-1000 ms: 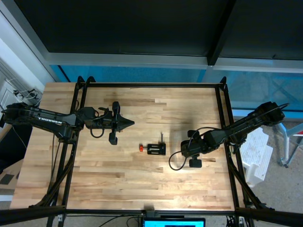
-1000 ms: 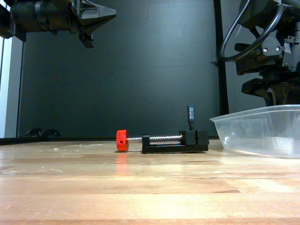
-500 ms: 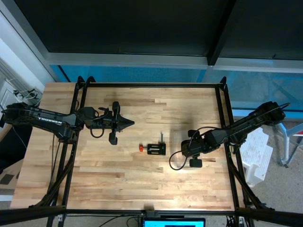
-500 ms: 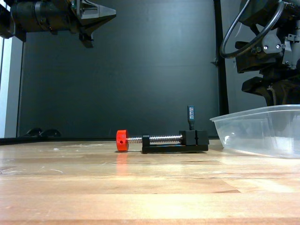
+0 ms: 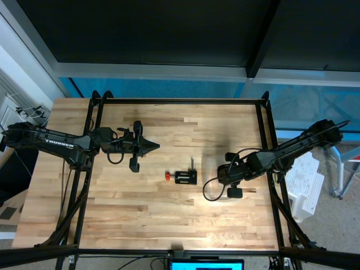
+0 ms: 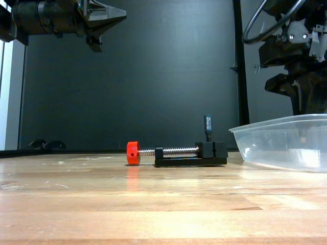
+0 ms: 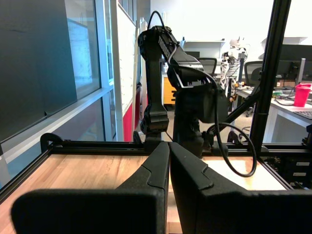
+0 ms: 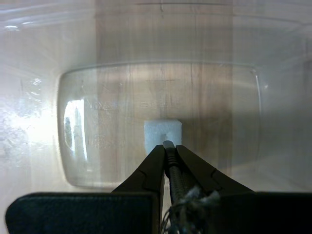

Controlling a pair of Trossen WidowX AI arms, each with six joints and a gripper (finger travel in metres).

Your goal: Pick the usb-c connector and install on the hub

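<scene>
**Clerk:** Position of the right gripper [image 8: 168, 147]?

**Inspector:** It points straight down into the clear tray [image 6: 276, 148]. In the high view it sits right of centre. In the low view its dark body stands over the tray's rim at the right edge of the frame.

**Clerk:** And its pincer?

**Inspector:** It is clamped on the usb-c connector [image 8: 168, 144], a thin dark piece with a greyish tip that shows just past the fingertips. A white foam square [image 8: 163, 129] lies on the tray floor directly beyond that tip. Whether the two touch cannot be told.

**Clerk:** The hub [image 6: 190, 161]?

**Inspector:** It lies flat on the wooden table [image 5: 140, 214], at the centre of the high view and just left of the tray. Its red-orange knob [image 6: 133, 152] is at its left end, on a silvery threaded rod. A small dark upright piece [image 6: 207, 125] rises from the block at its right end. The hub is well apart from both grippers.

**Clerk:** The left gripper [image 5: 156, 147]?

**Inspector:** It is at mid-left of the high view, pointing right. In the low view it is high in the upper left corner, well above the table. Its fingers [image 7: 151, 170] are pressed together with nothing between them.
</scene>
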